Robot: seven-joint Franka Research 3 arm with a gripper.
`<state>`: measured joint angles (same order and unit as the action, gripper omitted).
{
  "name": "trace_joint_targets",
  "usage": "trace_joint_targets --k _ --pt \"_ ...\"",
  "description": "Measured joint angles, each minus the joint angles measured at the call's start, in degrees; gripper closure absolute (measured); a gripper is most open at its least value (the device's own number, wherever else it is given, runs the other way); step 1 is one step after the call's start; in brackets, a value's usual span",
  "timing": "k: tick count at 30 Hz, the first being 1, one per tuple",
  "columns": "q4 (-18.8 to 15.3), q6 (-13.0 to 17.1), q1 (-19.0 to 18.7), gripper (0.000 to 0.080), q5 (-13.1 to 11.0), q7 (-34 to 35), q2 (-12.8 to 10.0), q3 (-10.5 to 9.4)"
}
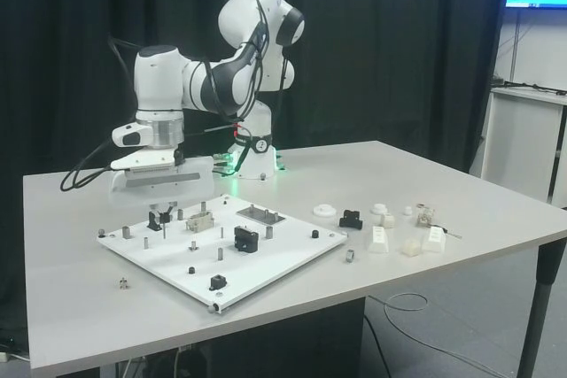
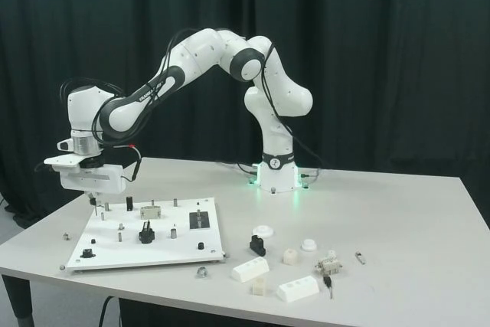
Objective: Place round peg 1.
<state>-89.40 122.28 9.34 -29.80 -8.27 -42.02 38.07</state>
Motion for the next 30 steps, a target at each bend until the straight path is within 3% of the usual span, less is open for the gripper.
trace_joint_targets --k 20,30 --pt "-0.17 -0.13 -0.84 0.0787 0.00 -0.43 0.00 -0.08" --pt "-1.39 -3.40 -3.11 0.0787 -0.07 -0.90 0.97 -0.17"
